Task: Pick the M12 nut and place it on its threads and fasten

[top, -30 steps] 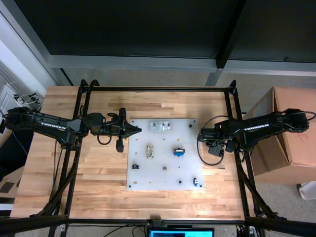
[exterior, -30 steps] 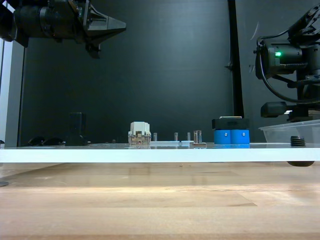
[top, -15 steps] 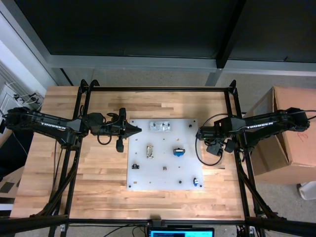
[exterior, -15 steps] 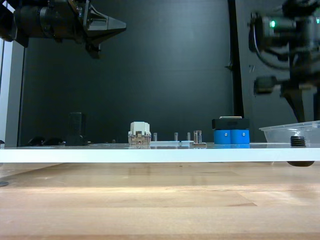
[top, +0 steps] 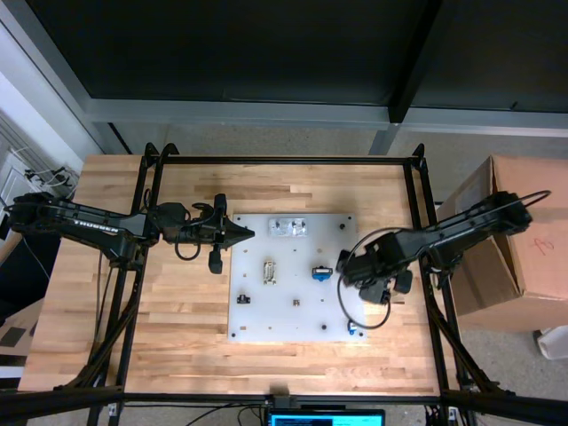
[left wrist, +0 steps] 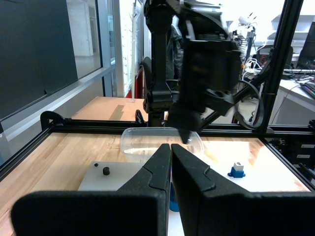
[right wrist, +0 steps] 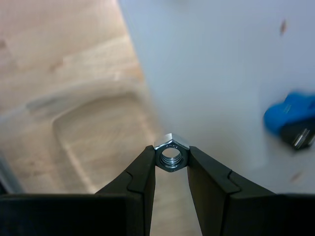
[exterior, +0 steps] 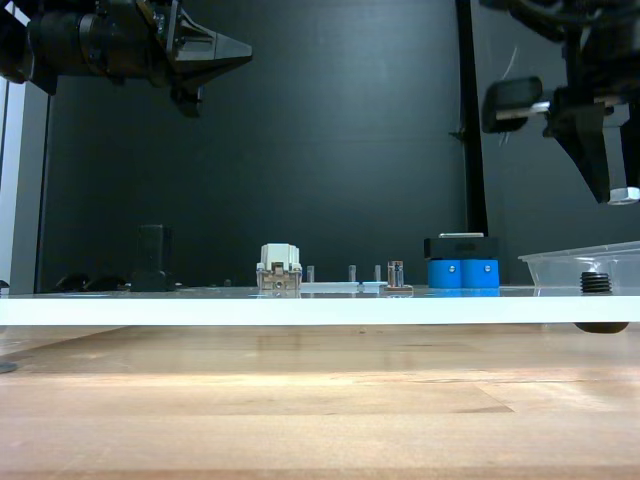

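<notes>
Picking looks done: the right gripper [exterior: 622, 190], at the low view's upper right, clamps the M12 nut [right wrist: 171, 158] clear above its bare stud [exterior: 597, 283], so seating and fastening are left, while the left gripper [exterior: 245, 46] hangs upper left, fingers together.

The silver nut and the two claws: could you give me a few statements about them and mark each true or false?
1. The M12 nut is pinched in the right gripper. True.
2. The nut sits on its black stud. False: the stud is bare, with its ribs showing.
3. The left gripper is open. False: it is shut and holds nothing.
4. The right gripper hangs in the air, clear of the white board. True.
</notes>
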### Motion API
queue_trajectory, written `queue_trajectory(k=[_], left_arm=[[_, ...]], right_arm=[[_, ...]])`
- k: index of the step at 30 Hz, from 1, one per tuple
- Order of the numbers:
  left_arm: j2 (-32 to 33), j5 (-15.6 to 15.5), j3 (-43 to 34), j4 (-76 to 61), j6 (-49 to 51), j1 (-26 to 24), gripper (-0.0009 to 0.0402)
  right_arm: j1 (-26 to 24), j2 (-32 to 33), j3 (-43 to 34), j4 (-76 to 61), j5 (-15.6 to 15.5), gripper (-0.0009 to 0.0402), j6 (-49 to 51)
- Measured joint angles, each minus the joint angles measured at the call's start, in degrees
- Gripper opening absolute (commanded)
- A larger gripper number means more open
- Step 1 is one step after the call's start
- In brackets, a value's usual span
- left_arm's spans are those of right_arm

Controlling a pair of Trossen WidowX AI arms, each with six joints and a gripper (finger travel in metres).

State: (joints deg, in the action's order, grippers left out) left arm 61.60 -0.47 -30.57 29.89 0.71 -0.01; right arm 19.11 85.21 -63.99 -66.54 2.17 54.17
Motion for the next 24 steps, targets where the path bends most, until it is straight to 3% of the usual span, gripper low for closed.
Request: queue_trajectory(k=[12,24], left_arm=[[0.0,0.0,0.0,0.0,0.0,0.0,0.0],[0.0,0.0,0.0,0.0,0.0,0.0,0.0]], right_arm=[[5.9,18.8,-18.9,-0.1,1.3,0.0002,-4.3],[7.7,31.0,-30.5,0.2,1.3,0.0002,-9.2]])
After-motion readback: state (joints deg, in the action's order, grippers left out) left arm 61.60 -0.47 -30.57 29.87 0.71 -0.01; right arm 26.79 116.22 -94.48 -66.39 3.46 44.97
